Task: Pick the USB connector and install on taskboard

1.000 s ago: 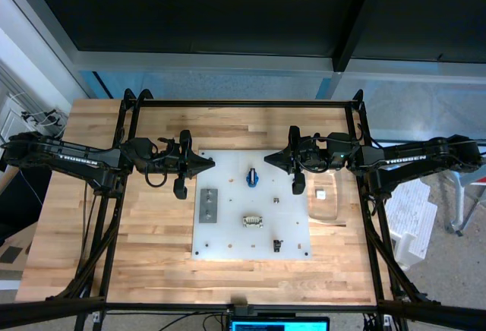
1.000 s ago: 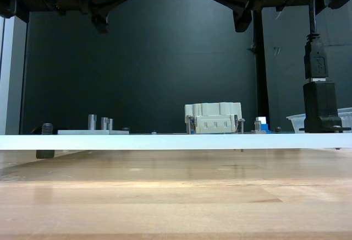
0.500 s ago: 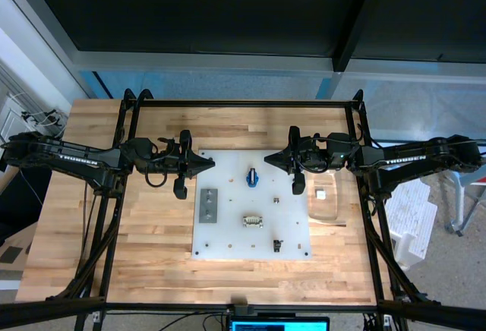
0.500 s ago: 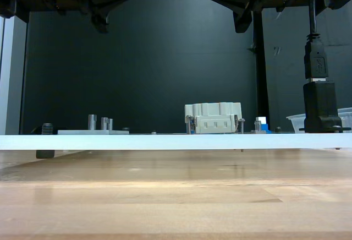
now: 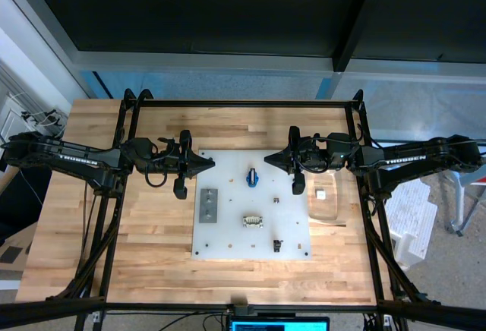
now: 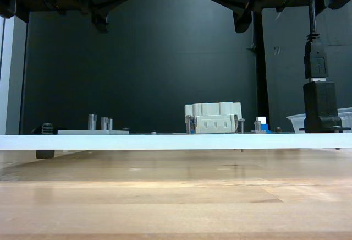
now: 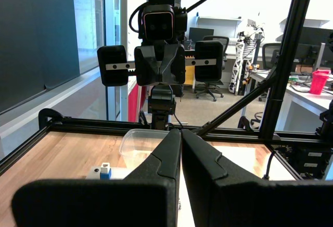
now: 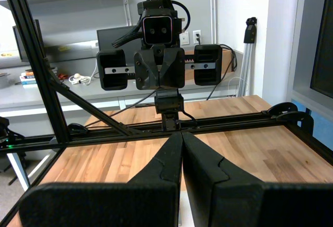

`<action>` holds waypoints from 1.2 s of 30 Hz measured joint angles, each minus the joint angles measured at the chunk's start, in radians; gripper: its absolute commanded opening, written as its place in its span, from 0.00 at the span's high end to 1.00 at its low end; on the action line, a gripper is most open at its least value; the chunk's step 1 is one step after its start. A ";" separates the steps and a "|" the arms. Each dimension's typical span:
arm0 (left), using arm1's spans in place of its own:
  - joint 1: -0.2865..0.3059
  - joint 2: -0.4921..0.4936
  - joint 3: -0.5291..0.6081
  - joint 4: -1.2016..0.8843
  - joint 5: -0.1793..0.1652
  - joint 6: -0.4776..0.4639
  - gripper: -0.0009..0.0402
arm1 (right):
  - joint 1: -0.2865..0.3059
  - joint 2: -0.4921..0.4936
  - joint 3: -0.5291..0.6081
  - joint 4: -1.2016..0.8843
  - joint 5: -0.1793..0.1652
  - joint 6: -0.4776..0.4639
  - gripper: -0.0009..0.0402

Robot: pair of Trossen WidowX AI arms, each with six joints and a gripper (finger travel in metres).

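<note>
The taskboard (image 5: pixel 228 228) is a white square plate in the middle of the table. The black USB connector (image 6: pixel 317 64) stands upright in a black socket (image 6: pixel 322 108) at the board's near right, its cable rising straight up; from above it is a small black shape (image 5: pixel 277 245). No gripper touches it. My left gripper (image 5: pixel 211 163) hovers high over the board's far left edge, fingers pressed together (image 7: pixel 181 131) with nothing between them. My right gripper (image 5: pixel 267 159) hovers high over the board's far side, also shut and empty (image 8: pixel 181 132). The two point at each other.
On the board are a blue fitting (image 5: pixel 252 177), a grey block (image 5: pixel 208 205) and a beige metal socket (image 5: pixel 253 222). A clear plastic tray (image 5: pixel 325 202) lies beside the board's right edge. A black frame (image 5: pixel 243 104) rings the wooden table.
</note>
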 measured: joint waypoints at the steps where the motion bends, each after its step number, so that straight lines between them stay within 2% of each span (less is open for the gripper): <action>1: 0.000 0.000 0.000 0.000 0.000 0.000 0.98 | 0.000 0.000 0.000 0.000 0.000 0.000 0.98; 36: 0.000 0.000 0.000 0.000 0.000 0.000 0.98 | 0.000 0.000 0.000 -0.014 0.000 0.000 0.98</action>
